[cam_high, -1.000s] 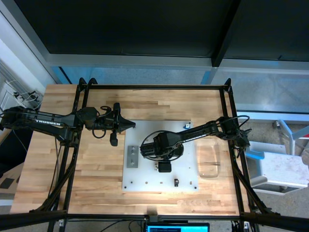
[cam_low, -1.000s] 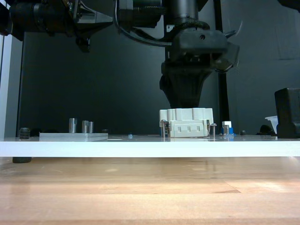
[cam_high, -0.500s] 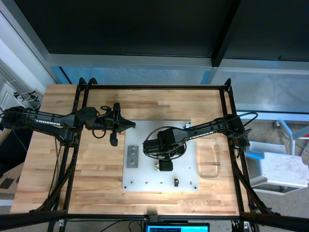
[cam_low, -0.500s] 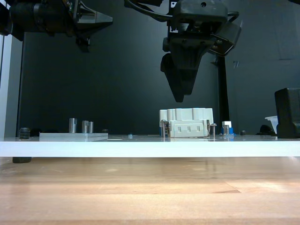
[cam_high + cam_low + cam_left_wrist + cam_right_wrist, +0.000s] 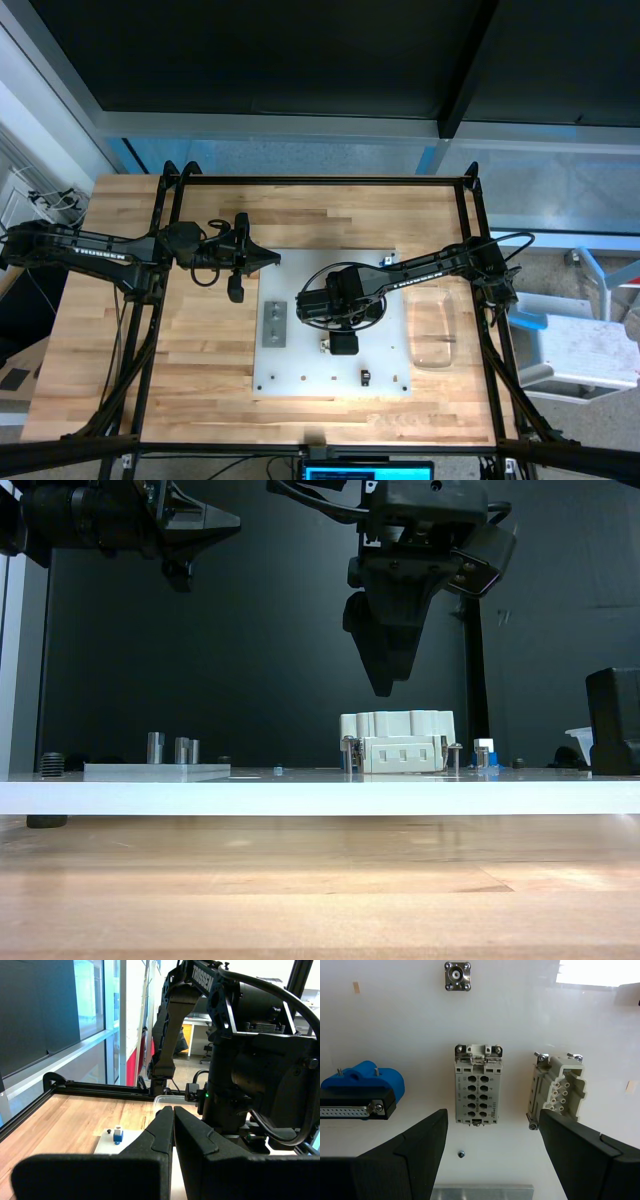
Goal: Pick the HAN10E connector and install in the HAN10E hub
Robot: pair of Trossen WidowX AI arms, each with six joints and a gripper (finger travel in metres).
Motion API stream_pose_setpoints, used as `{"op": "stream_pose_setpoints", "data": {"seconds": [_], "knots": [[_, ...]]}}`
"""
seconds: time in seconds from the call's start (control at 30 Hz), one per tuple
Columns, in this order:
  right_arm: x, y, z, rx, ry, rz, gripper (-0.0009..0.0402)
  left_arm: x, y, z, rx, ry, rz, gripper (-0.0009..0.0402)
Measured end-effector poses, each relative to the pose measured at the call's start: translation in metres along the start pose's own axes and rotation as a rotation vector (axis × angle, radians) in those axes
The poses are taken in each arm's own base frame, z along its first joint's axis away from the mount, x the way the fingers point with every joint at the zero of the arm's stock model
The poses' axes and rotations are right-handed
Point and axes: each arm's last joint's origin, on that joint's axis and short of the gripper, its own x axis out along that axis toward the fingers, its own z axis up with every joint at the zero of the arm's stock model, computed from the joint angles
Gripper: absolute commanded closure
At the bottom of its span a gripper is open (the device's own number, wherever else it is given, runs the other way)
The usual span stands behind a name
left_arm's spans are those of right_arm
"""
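Hanging well above the white plate (image 5: 300,378), the right gripper (image 5: 492,1111) is seen with its jaws spread wide and nothing held between them, its fingers (image 5: 400,1160) pointing straight down. Directly beneath it, framed between the two fingers in the right wrist view, the HAN10E connector (image 5: 476,1085) is lying flat on the plate with its two rows of dark contact holes facing up. The HAN10E hub (image 5: 559,1091), beige with silvery screws at its ends and pins inside, is fixed just beside it, long side to long side. A strip of bare plate is left between them, so the connector is not seated in the hub. On the connector's other side a blue D-sub housing (image 5: 362,1085) is mounted, and a square-flanged coaxial jack (image 5: 457,969) is set beyond one end. In the low view the white blocks overlap below the gripper's tip and cannot be told apart. The left gripper (image 5: 173,1127) is held high over the wooden table (image 5: 180,380), off the plate's far left corner, its jaws pressed together and empty. A grey metal block (image 5: 274,325) is fastened on the plate's left side.
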Motion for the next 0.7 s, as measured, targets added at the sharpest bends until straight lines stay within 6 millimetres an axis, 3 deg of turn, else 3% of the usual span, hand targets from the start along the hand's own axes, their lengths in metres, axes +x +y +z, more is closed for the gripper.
{"op": "stream_pose_setpoints", "data": {"seconds": [0.7], "knots": [[0.0006, -0.0009, -0.0025, 0.0, 0.028, -0.005, 0.0137, 0.0, 0.0, -0.0002, 0.0, 0.001, 0.0, 0.0393]]}}
